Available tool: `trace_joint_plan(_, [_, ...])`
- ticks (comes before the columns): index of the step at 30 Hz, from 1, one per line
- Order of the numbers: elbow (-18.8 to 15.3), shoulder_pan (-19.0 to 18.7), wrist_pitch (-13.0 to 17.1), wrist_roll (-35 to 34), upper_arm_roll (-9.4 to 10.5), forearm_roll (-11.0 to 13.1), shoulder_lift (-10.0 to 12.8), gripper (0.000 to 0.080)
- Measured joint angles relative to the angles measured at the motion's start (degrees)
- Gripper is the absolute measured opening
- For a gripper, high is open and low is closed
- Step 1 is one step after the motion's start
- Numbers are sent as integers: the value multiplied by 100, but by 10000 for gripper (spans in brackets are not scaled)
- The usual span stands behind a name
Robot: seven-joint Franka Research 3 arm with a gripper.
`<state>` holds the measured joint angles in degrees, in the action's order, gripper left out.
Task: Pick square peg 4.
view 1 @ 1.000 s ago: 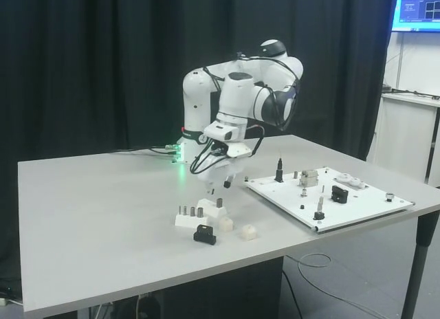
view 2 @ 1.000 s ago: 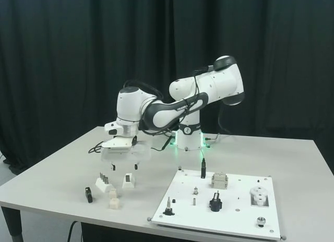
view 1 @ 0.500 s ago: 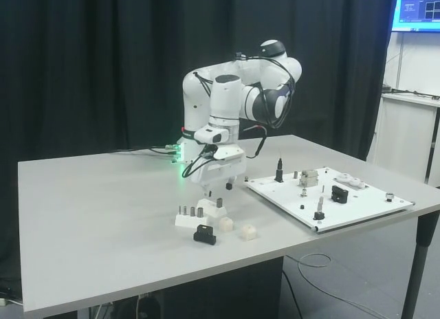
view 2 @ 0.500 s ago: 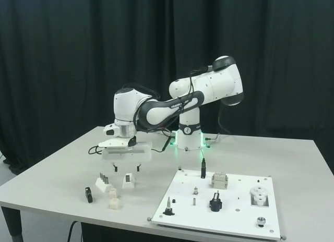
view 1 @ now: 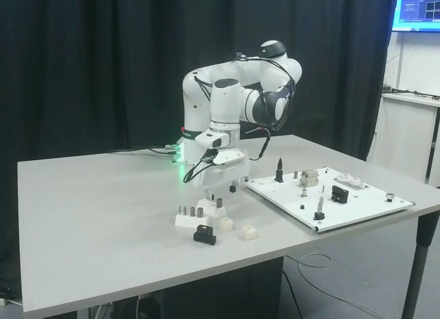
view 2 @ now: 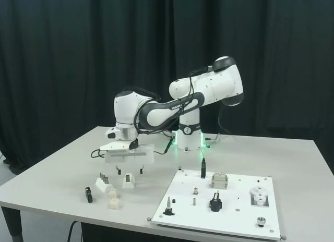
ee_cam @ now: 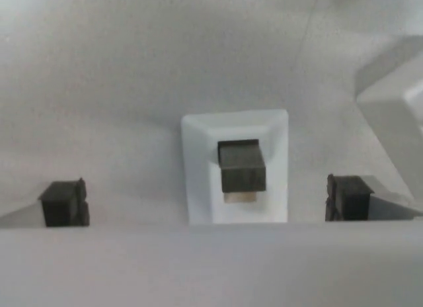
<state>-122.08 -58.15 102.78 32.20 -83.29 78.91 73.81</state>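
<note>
A black square peg (ee_cam: 241, 165) stands upright in a small white holder (ee_cam: 198, 188) on the grey table. In the room views this peg (view 1: 218, 201) (view 2: 128, 177) lies directly under my gripper (view 1: 222, 192) (view 2: 129, 171). The gripper (ee_cam: 205, 200) is open, its two black fingertips (ee_cam: 63, 202) spread wide on either side of the holder and a short way above it. Nothing is between the fingers.
Beside the holder is a white block with several upright pegs (view 1: 187, 214) (view 2: 104, 182). A black part (view 1: 203, 234) (view 2: 88, 194) and small white blocks (view 1: 247, 232) (view 2: 113, 200) lie near the table's front edge. A white board (view 1: 357, 202) (view 2: 235, 210) with fittings lies alongside.
The gripper has swung over to the single-peg holder and dropped lower, so its fingers now straddle the peg from above.
</note>
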Motion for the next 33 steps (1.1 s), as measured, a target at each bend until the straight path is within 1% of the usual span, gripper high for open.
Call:
trace_joint_plan(5, [0, -1, 0, -11, 31, 62, 7, 800])
trace_joint_plan(15, [0, 0, 35, -62, 60, 96, 52, 800])
trace_joint_plan(33, [35, 46, 359, -50, 207, 155, 61, 800])
